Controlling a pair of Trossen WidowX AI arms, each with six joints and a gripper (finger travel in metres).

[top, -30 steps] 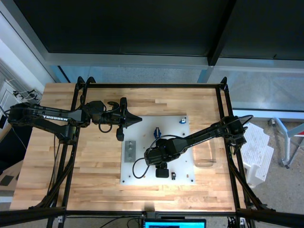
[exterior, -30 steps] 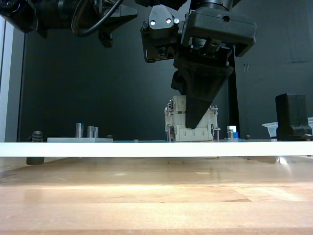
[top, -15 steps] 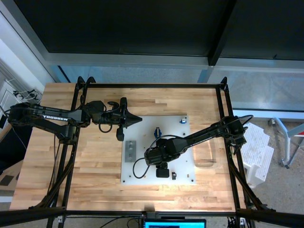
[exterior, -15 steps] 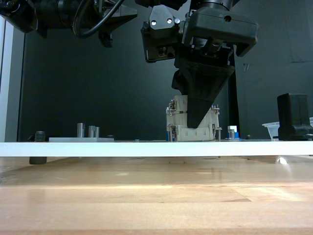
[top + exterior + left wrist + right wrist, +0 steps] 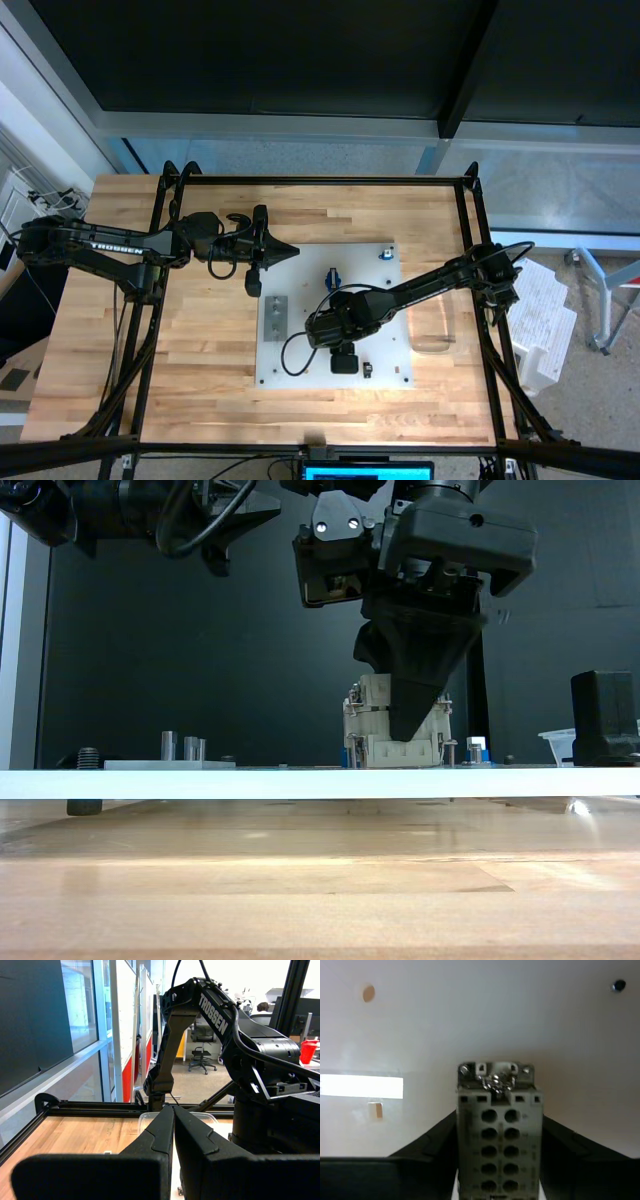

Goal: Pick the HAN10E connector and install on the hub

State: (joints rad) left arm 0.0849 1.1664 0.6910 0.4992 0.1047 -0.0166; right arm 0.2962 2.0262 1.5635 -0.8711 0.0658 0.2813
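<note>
Open board (image 5: 280, 783) between grey block (image 5: 170, 765) and right tool (image 5: 408, 730) — passable.

**A plank desk in a glass-walled workroom**

We saw a pale wooden desk (image 5: 200, 350) of jointed planks, ringed by a black frame (image 5: 320, 181). Past its far edge ran a light grey band (image 5: 300, 125) under a dark panel (image 5: 250, 50). At the right lay grey floor (image 5: 590, 200) and some white sheets (image 5: 545, 310). From desk height the backdrop (image 5: 180, 660) was nearly black. Elsewhere bright light came through tall glass partitions (image 5: 80, 1010) with red panels (image 5: 127, 1077), and an office chair (image 5: 202, 1052) stood far off.
</note>
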